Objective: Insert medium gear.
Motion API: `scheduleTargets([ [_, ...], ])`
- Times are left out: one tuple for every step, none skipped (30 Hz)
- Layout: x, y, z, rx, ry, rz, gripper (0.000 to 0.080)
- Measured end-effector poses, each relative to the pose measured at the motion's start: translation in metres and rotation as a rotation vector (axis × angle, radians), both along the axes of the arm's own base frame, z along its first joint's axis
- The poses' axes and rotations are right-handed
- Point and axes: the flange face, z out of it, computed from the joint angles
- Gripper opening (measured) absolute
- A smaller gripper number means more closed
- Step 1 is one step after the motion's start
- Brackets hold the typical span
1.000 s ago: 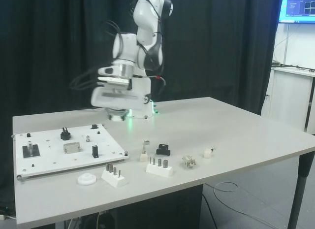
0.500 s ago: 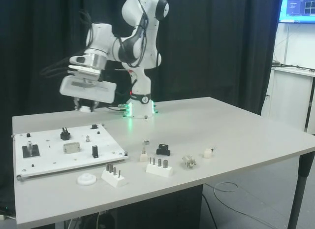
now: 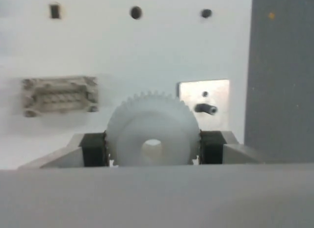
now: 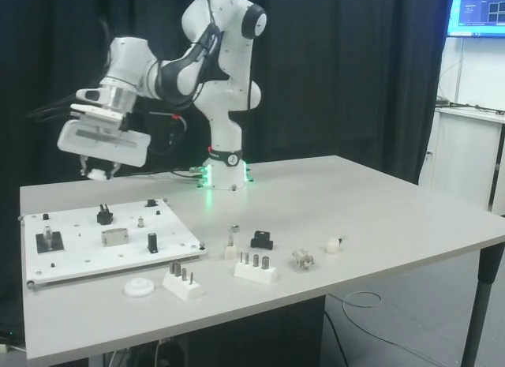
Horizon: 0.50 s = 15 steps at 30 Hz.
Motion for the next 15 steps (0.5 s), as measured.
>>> scheduleTargets([
  [-0.002,-0.005,-0.001,0.001,0.001,0.001,0.0400],
  [-0.003,-0.011,-0.003,0.004,0.003,0.002,0.0400],
  [-0.005,-0.016,-0.004,0.006,0.003,0.002,0.0400],
  [-0.006,-0.021,-0.005,0.009,0.004,0.004,0.0400],
  [-0.007,-0.026,-0.007,0.012,0.005,0.006,0.0400],
  [-0.008,-0.031,-0.008,0.017,0.005,0.007,0.0400],
  [-0.009,-0.036,-0.010,0.022,0.006,0.008,0.0400],
  [-0.010,-0.040,-0.011,0.028,0.005,0.009,0.0400],
  [-0.011,-0.045,-0.013,0.034,0.006,0.011,0.0400],
  [-0.012,-0.050,-0.014,0.039,0.007,0.013,0.0400],
  [-0.013,-0.054,-0.016,0.046,0.009,0.015,0.0400],
  [-0.014,-0.058,-0.018,0.052,0.010,0.018,0.0400],
  [-0.015,-0.062,-0.020,0.059,0.011,0.019,0.0400],
  [-0.016,-0.066,-0.021,0.065,0.010,0.020,0.0400],
  [-0.016,-0.070,-0.023,0.072,0.011,0.021,0.0400],
])
